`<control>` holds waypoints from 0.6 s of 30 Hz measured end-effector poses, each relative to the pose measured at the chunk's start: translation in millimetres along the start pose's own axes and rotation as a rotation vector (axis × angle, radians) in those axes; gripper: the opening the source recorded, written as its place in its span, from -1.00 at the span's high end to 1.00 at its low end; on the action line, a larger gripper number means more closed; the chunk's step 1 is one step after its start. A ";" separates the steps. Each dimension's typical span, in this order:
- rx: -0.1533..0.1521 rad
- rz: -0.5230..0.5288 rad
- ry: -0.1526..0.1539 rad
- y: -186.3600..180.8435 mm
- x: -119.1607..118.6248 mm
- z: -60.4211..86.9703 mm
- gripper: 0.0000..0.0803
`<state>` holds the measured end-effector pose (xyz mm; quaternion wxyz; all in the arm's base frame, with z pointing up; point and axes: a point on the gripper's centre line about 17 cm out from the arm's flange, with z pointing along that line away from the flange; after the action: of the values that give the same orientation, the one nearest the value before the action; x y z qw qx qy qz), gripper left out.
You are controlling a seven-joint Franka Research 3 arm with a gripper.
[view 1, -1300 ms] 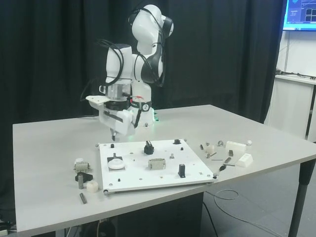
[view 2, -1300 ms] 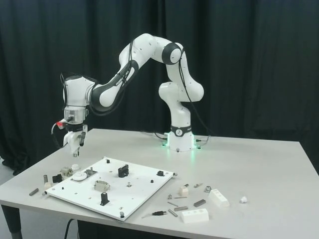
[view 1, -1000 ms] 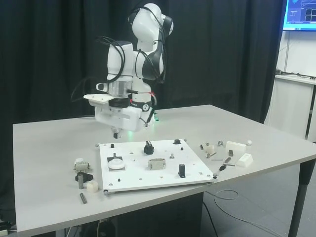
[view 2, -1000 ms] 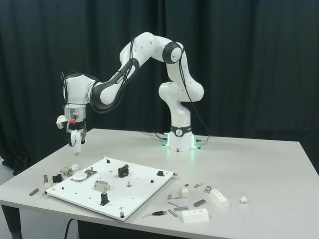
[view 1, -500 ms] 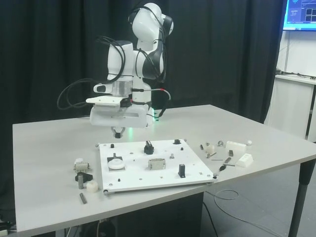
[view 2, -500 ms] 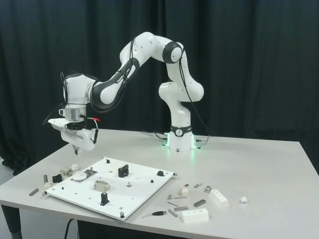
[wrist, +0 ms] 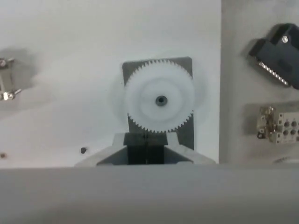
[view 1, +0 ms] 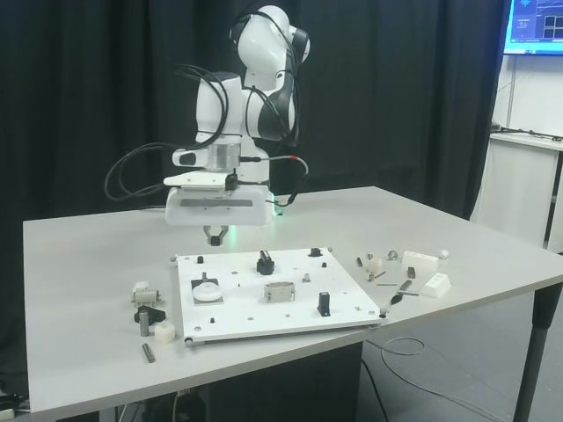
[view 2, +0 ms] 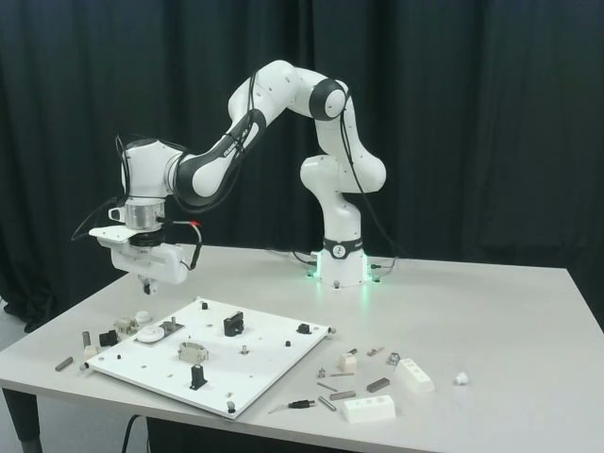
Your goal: Remove large gear.
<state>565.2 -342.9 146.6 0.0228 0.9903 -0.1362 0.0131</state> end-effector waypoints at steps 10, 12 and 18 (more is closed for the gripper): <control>0.004 -0.149 -0.003 -0.6 1.3 -3.7 1.00; 0.004 -0.162 -0.004 0.0 0.9 -3.7 1.00; 0.004 -0.192 -0.006 2.9 -0.7 -2.5 1.00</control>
<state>563.7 -345.4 149.1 0.0214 0.9989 -0.0406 0.0080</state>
